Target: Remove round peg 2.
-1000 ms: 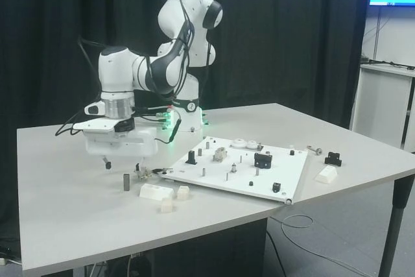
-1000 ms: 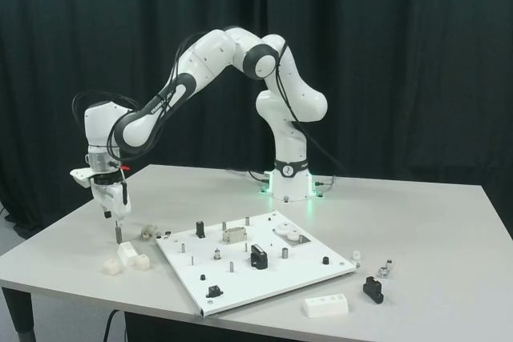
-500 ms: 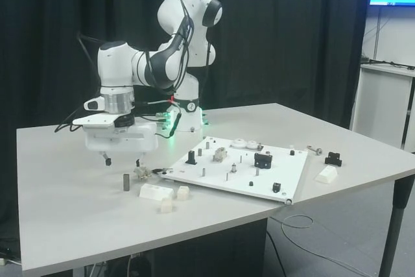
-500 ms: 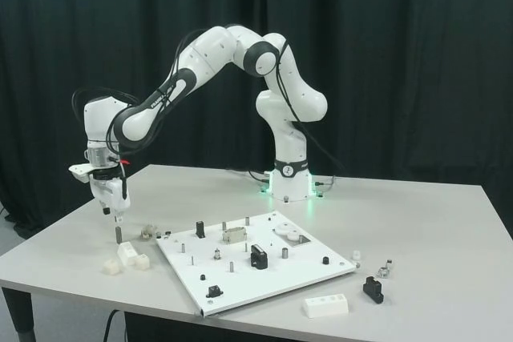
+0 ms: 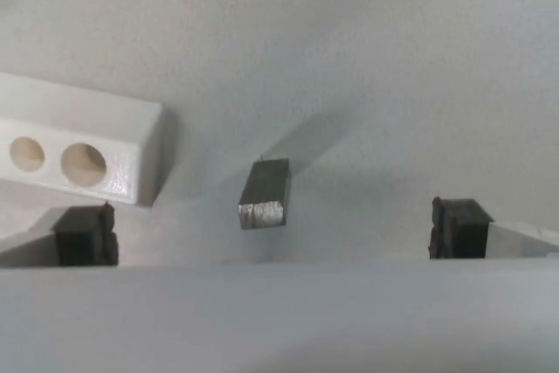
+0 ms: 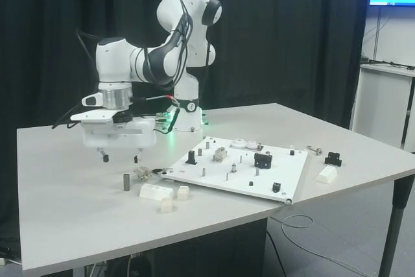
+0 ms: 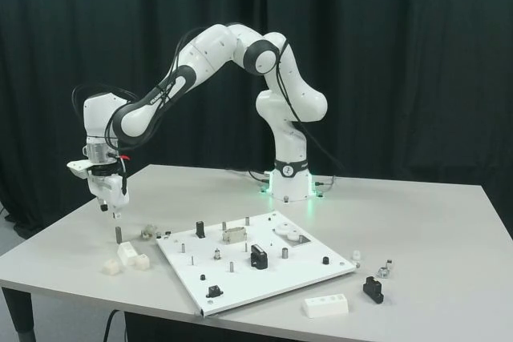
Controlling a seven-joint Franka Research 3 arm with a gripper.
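One round peg [image 6: 124, 181] stands upright on the tabletop [image 6: 71, 218], off the white board [image 6: 292, 173] and directly below the gripper [image 6: 117, 157], whose fingers [image 5: 84, 235] are parted, empty. Risk: bumped, it topples against the nearby white block [image 5: 79, 148].

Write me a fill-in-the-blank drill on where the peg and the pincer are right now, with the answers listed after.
1. The round peg stands upright on the grey ____, off the white board.
2. The pincer hangs ____ the peg, not touching it.
3. The pincer's fingers are ____, with nothing between them.
4. The white block near the peg shows ____ round holes in the wrist view.

Missing words: table; above; open; two
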